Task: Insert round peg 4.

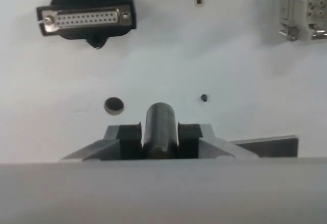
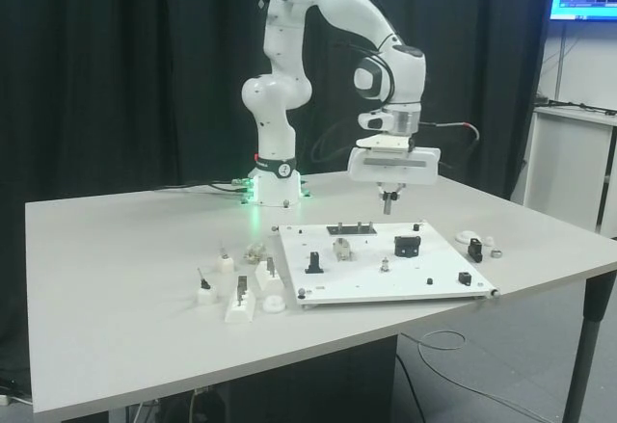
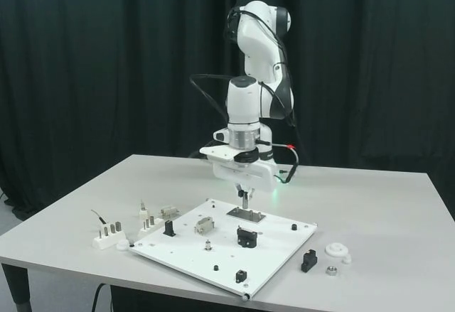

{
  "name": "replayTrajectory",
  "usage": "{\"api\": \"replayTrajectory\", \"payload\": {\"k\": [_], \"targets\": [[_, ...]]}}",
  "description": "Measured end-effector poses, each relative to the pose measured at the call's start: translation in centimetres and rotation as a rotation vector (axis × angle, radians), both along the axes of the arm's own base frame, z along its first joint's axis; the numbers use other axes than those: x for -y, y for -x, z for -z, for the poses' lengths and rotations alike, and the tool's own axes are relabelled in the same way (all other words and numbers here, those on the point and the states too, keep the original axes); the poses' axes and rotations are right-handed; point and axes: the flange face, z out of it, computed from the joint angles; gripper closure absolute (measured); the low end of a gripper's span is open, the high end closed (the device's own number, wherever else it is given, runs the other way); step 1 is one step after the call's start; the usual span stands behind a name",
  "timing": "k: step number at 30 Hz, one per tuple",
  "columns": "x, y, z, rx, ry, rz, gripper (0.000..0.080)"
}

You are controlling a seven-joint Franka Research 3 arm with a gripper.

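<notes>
No readable writing or brand is being shown on any part. One dark, smooth, cylindrical round peg [image 1: 160, 128] is being gripped betw. the 2 fingers of the tool [image 3: 244, 197], held upright above the far part of the flat white board [image 2: 366, 286], near a grey rectangular plate [image 3: 246, 214]. In the wrist view, 1 round hole [image 1: 114, 105] is being seen just beside the peg, w/ 1 black multi-pin connector [image 1: 87, 17] further off. The grey worktop [image 2: 116, 250] is being shared by several small white blocks [image 2: 242, 303].
</notes>
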Motion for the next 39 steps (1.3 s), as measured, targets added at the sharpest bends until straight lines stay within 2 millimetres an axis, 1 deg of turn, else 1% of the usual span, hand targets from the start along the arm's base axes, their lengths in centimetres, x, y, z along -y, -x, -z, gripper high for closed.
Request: {"api": "replayTrajectory", "payload": {"k": [10,25,39], "targets": [[-1.5,0.6,0.7,0.011,0.001,0.027,0.0656],[-4.4,2.3,2.4,0.026,0.005,0.093,0.0656],[-4.9,2.8,3.2,0.04,0.027,0.089,0.0656]]}}
